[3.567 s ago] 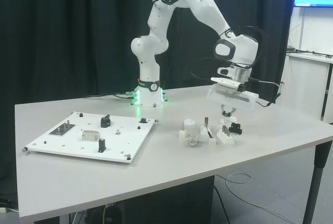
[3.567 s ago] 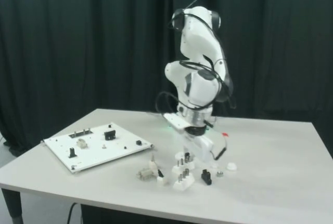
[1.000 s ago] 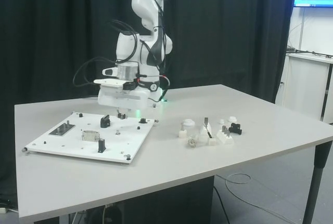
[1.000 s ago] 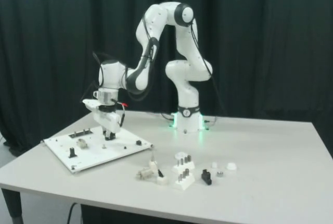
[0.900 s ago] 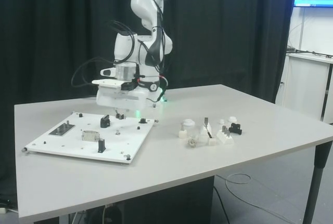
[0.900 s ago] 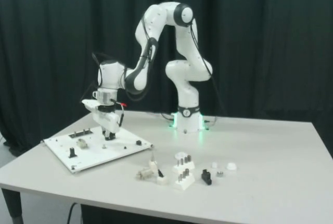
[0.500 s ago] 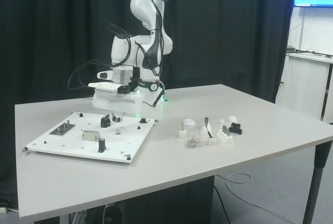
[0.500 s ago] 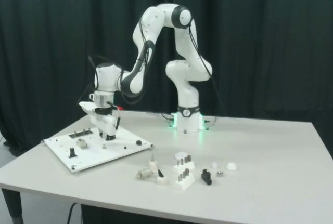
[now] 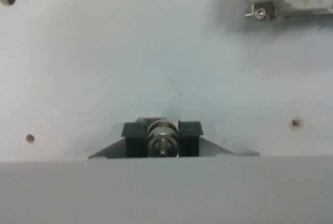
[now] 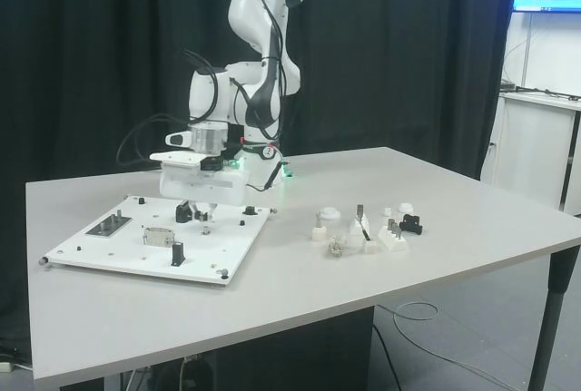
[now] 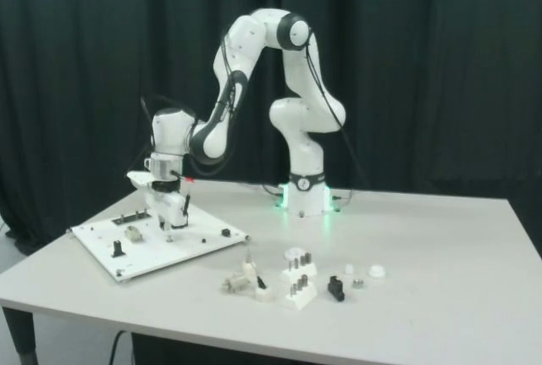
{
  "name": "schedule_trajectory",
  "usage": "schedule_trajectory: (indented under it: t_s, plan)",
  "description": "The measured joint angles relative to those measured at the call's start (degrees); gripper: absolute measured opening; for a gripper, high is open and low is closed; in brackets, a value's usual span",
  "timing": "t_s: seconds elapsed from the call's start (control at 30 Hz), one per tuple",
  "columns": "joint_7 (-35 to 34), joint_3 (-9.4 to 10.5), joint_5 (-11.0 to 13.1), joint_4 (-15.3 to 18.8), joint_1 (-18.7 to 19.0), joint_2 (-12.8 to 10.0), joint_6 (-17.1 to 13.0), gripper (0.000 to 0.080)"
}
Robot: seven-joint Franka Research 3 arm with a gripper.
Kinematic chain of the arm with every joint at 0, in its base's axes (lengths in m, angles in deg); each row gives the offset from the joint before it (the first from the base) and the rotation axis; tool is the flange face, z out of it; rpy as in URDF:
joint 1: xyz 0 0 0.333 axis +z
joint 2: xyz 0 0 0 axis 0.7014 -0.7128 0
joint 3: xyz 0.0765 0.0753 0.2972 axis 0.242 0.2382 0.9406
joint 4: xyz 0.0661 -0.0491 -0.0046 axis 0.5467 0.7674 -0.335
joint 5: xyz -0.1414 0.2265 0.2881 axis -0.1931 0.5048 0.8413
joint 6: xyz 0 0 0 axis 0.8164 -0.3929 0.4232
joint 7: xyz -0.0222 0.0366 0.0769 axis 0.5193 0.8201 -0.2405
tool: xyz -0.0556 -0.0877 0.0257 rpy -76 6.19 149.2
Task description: Insert BNC.
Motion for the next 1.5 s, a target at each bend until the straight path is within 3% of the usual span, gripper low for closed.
schedule_trajectory:
  t_s: [0.2, 0.43, 0.83, 1.5]
  plan:
    - [4.0, 0.09, 4.5, 0.6, 0.0, 0.0, 0.6, 0.0121]
    - [6.3, 0.02, 7.2, 0.8, 0.0, 0.0, 1.5, 0.0121]
    - [6.7, -0.49, 7.4, 0.8, -0.1, 0.0, 3.3, 0.0121]
    - [7.6, -0.66, 7.4, 0.2, 0.0, -0.2, 3.4, 0.0121]
